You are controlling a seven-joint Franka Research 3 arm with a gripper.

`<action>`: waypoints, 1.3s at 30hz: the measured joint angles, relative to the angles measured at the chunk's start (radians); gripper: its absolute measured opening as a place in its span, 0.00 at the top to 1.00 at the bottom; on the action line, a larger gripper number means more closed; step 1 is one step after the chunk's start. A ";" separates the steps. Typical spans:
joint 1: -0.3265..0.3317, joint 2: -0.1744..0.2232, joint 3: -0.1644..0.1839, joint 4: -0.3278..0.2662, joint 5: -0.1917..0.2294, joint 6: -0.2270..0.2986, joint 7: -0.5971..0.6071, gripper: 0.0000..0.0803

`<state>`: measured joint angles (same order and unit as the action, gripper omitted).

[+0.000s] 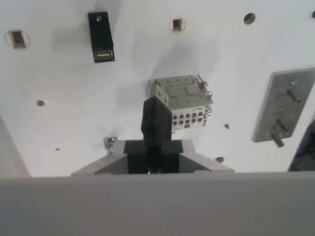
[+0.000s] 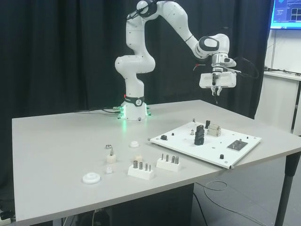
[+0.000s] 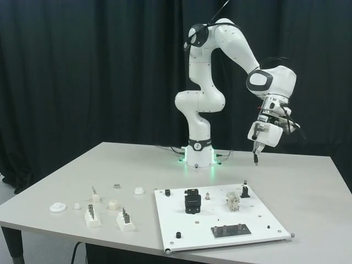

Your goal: Place USB.

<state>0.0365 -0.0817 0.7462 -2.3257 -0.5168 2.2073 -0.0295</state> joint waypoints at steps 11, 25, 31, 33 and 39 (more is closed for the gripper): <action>-0.008 0.032 -0.001 0.078 0.086 -0.078 0.004 0.93; -0.017 0.117 -0.001 0.179 0.098 -0.169 -0.019 0.93; -0.031 0.140 -0.001 0.200 0.106 -0.187 -0.019 0.93; -0.040 0.144 -0.001 0.208 0.113 -0.198 -0.019 0.93; -0.073 0.151 -0.002 0.232 0.128 -0.232 -0.012 0.93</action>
